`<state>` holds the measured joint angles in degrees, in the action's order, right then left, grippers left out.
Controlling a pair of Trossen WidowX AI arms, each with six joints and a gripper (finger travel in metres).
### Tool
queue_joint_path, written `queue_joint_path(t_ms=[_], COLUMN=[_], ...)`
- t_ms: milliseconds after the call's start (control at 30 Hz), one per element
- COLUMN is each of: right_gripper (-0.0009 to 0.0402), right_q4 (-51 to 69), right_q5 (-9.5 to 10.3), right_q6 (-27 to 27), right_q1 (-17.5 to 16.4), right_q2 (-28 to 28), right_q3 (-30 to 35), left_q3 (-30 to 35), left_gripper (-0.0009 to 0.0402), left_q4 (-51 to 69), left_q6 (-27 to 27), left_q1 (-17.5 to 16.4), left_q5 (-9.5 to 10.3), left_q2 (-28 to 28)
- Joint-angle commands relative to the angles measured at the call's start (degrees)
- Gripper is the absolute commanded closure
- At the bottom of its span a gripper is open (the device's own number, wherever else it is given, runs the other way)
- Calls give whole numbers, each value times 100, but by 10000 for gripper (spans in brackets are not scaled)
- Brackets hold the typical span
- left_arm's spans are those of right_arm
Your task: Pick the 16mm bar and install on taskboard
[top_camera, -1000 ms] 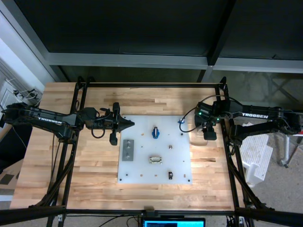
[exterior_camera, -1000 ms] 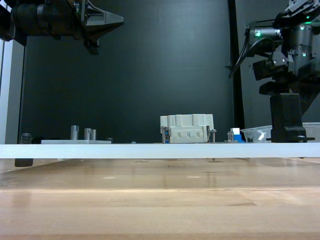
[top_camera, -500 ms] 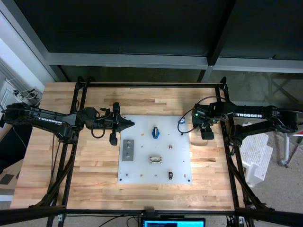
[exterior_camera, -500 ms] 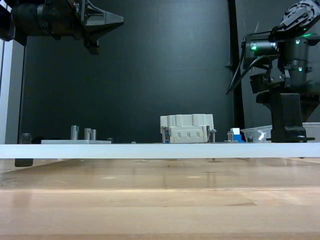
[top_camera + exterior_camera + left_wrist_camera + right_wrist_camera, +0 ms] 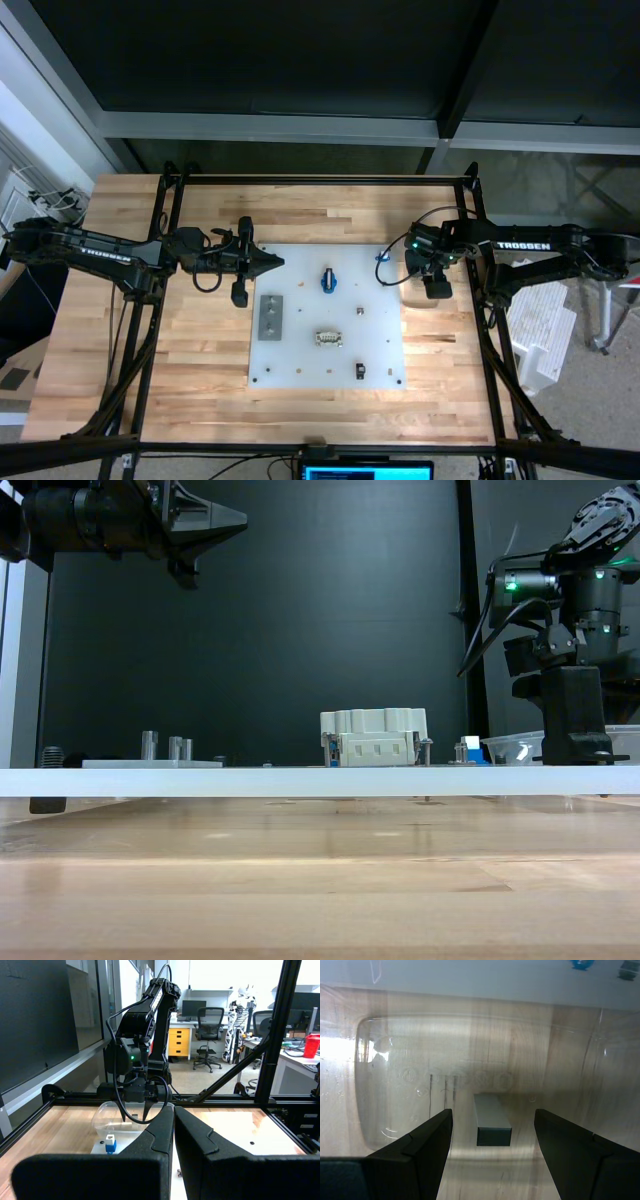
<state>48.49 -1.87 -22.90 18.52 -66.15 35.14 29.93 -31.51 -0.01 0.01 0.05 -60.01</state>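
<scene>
You are at the very start: nothing is picked up and nothing is installed. The 16mm bar lies flat on the floor of a clear plastic tray. That tray sits on the tabletop, just beside the right edge of the taskboard. Your right tool hangs over the tray pointing down. Its fingers are spread to either side of the bar and appear not to touch it. Your left tool is held high over the taskboard's left edge, fingers pressed together on nothing. The pinch, the lift, the carry and the seating are all left to do.

The bar reads as a short matte grey block with a flat top and a darker end face, so its sides should give you parallel faces to grip. The tray is thin, glossy and see-through with rounded corners, and it probably slides easily. The taskboard is a smooth white panel, and the tabletop is pale wood in strips.
</scene>
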Motion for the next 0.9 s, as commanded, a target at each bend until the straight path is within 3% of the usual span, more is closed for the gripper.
queue_joint_path(t_ms=[33, 400, 900], right_gripper=[166, 206, 302], right_q4=[2, 0, -2], right_q5=[-2, 4, 2], right_q6=[-4, -9, -9], right_q1=[-2, -2, -2], right_q2=[0, -61, -61], right_q3=[2, -7, -7], left_q3=[2, 2, 2], left_gripper=[393, 393, 393], left_q4=[-2, -4, -2], left_q6=[0, 0, 0], left_q1=[0, -2, -2], left_q5=[-2, -2, -2], left_q2=[0, 0, 0])
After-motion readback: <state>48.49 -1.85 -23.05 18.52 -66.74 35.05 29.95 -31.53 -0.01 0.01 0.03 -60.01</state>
